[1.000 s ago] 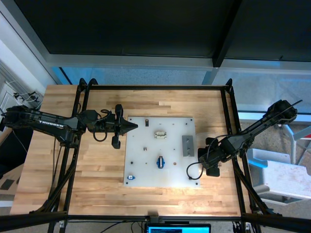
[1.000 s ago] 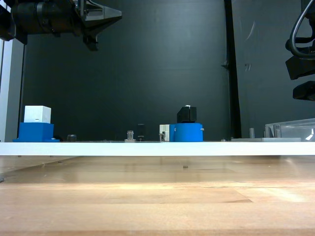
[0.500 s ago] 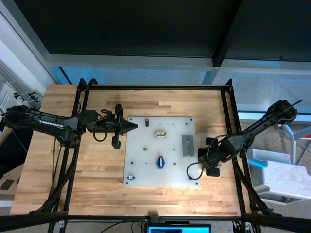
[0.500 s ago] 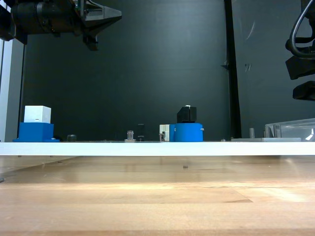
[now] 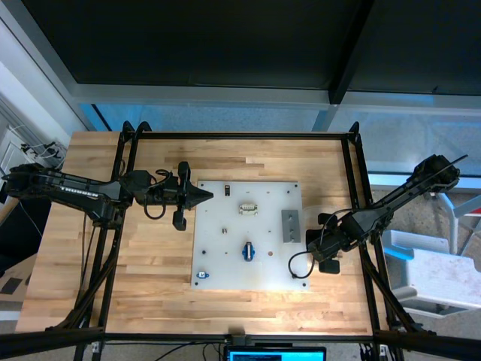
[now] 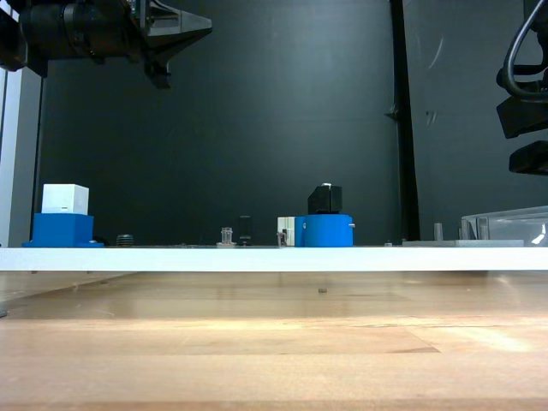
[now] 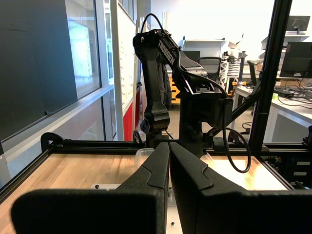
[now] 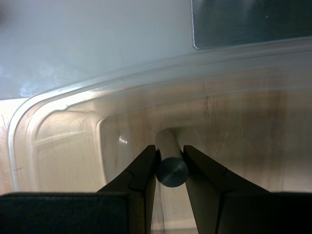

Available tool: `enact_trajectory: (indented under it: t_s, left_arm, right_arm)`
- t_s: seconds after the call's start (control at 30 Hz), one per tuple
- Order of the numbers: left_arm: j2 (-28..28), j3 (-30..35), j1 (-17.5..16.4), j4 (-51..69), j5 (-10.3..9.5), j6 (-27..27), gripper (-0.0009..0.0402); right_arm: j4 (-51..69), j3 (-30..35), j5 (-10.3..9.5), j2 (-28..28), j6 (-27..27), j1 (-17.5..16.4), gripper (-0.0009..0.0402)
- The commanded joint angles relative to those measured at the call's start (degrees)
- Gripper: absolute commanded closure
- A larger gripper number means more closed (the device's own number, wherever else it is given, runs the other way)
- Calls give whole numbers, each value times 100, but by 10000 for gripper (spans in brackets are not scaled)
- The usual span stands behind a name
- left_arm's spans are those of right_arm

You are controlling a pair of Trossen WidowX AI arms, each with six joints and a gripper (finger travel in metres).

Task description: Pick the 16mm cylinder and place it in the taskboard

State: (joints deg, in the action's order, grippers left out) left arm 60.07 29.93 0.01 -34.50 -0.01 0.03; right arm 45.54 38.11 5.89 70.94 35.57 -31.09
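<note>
The 16mm cylinder (image 8: 171, 170), a single dark grey round bar, sits pinched between the two fingers (image 8: 141, 170) of the right gripper (image 8: 169, 150). The jaws are drawn in narrow against its sides, and its flat end faces back along the gripper. It is inside the clear plastic tray (image 8: 58, 105), in a rounded compartment. I cannot tell whether it rests on the tray floor or hangs just above it, and I can make out nothing else in that compartment. The tray lies just beside the right edge of the taskboard (image 5: 225, 256), and from above the right gripper (image 5: 325, 244) hangs over that spot, off the board. The board is one white square plate carrying one grey block (image 5: 290, 225) near its right edge and one blue fitting (image 5: 247, 252) near its middle. It also carries a pale connector (image 5: 247, 207) towards its far side and a small blue piece (image 5: 201, 275) at its near left corner. At the board's left edge the left gripper (image 5: 203, 194) points in over the plate. From table height it rides well above the board (image 6: 193, 30). Its own camera shows its fingers (image 7: 156, 165) pressed together with nothing between them.
</note>
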Motion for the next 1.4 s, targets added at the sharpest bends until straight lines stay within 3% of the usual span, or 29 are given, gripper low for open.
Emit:
enact_trajectory:
  t_s: [0.03, 0.6, 1.4]
  left_arm:
    - [2, 2, 0, -2, 2, 0, 393]
    - [2, 2, -2, -2, 2, 2, 393]
    - [2, 2, 0, -2, 2, 0, 393]
  right_arm:
    - [-4, 2, 4, 0, 0, -2, 340]
    - [264, 195, -15, -221, -2, -2, 350]
    - [1707, 1410, 15, -315, -28, -2, 350]
